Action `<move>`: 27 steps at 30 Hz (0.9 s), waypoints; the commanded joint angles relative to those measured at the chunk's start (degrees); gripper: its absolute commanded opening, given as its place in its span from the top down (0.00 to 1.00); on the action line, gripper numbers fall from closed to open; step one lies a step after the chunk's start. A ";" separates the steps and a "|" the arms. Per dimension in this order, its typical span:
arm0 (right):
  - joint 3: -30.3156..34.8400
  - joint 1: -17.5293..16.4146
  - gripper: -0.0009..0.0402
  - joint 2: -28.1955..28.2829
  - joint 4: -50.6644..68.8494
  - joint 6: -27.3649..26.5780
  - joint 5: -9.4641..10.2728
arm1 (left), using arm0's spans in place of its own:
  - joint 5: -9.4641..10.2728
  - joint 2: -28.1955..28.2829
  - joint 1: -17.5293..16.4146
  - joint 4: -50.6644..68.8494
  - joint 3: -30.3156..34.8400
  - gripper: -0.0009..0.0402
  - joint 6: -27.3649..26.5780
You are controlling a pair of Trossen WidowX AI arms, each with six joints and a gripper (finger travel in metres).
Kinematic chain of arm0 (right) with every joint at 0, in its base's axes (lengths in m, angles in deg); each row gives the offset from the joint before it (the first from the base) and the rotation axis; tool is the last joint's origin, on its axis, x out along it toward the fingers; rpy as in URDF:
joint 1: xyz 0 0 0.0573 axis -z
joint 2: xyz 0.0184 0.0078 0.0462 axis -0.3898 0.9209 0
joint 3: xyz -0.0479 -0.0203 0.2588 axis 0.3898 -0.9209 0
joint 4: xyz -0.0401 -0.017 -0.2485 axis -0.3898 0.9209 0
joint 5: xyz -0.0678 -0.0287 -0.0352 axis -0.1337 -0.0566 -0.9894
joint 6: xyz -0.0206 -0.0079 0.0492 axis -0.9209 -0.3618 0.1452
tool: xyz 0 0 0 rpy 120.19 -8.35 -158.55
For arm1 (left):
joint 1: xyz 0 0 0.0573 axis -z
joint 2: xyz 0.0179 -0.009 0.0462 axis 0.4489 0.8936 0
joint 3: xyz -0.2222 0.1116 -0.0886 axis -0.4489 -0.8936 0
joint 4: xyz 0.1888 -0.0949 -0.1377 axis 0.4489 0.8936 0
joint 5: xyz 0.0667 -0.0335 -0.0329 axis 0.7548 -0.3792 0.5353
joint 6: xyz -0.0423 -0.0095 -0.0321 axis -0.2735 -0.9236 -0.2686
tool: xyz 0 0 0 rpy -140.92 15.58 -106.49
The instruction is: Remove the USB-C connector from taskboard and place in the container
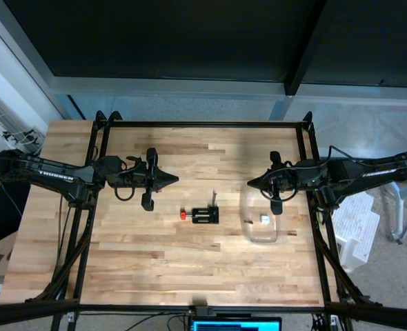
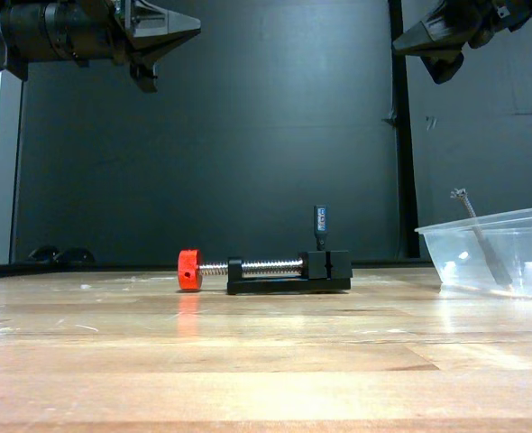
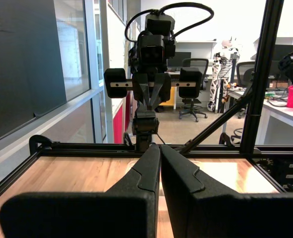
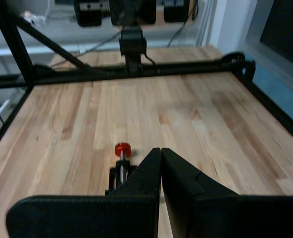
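1. High view over the worktop (image 1: 155, 262): the taskboard (image 1: 205, 215) lies near the middle. Its red knob (image 1: 183, 214) is at the 9 o'clock end, and the container (image 1: 259, 238) sits just beside it at 3 o'clock.
2. Low view shows the USB-C connector (image 2: 320, 219) standing upright from the taskboard's block end, opposite the knob. It is not yet removed.
3. The left gripper (image 1: 173, 179) hangs at about 10 o'clock from the taskboard and the right gripper (image 1: 252, 183) at about 2 o'clock. Both are raised well clear of the worktop.
4. Both wrist views show each gripper's fingers pressed together, holding nothing.
5. Judged from this, the task is at its opening step, the approach. The next move likely calls for one gripper to part its fingers, descend over the connector and close on it. The right looks better placed, being on the container's side. It would then pull the connector straight up and carry it towards 3 o'clock.
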 commanded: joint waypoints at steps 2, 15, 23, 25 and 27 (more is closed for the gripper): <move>-3.15 1.79 0.98 -1.49 -5.95 -0.87 4.02 | 0.00 0.02 0.00 0.00 0.02 0.98 0.00; -8.74 5.97 0.98 -2.62 -20.39 -1.68 8.87 | 0.00 0.00 0.00 0.00 0.02 0.98 0.00; -11.63 7.87 0.98 -2.64 -26.05 -1.14 10.86 | 0.00 0.02 0.00 0.00 0.02 0.98 0.00; -11.82 8.37 0.98 -2.62 -26.12 -1.33 11.61 | 0.00 0.00 0.00 0.00 0.02 0.98 0.00; -12.09 8.94 0.98 -2.56 -26.53 -1.73 13.40 | 0.00 0.00 -0.02 0.00 0.02 0.98 0.00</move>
